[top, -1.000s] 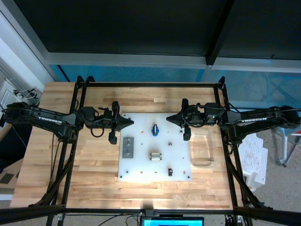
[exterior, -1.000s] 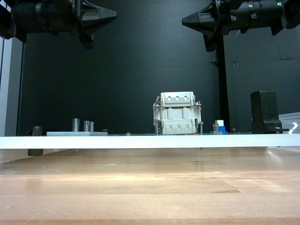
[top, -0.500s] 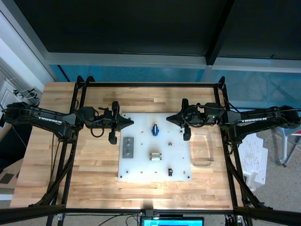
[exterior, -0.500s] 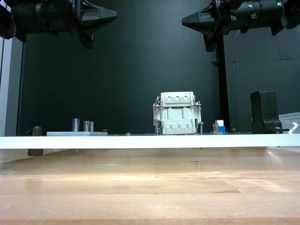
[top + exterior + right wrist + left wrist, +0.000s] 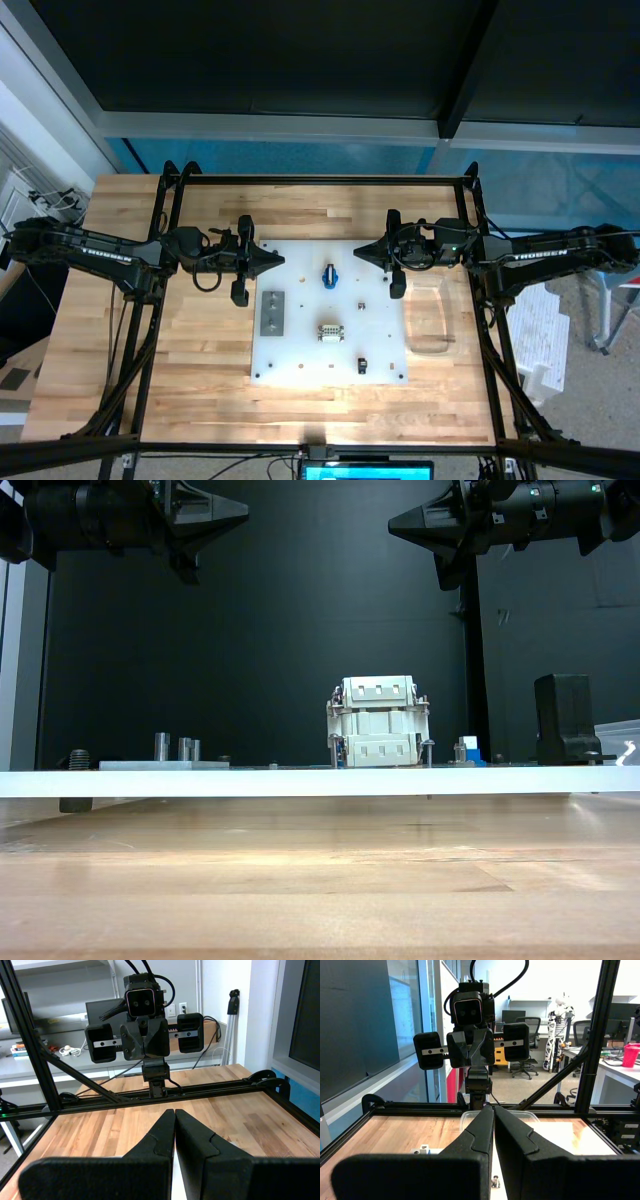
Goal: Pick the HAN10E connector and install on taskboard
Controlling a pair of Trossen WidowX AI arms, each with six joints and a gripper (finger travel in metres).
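Both grippers closed and raised; HAN10E connector [image 5: 329,333] sits on the taskboard [image 5: 300,362], held by neither.

The left gripper [image 5: 279,258] is held over the far-left edge of the board, tip pointing inward, with its fingers [image 5: 482,1127] pressed together and nothing between them. The right gripper [image 5: 359,252] is held over the far-right part of the board, facing the left one, with its fingers [image 5: 165,1132] likewise pressed together and empty. In the low view both are seen well above the board. The connector is set upright near the board's middle, toward the near edge, between the grey two-hole plate [image 5: 272,312] on its left and a small black fitting [image 5: 363,365] to its near right. The blue part [image 5: 329,274] is placed farther back. A clear plastic tray [image 5: 431,320] is laid on the wooden table [image 5: 180,340] just beside the board's right edge.
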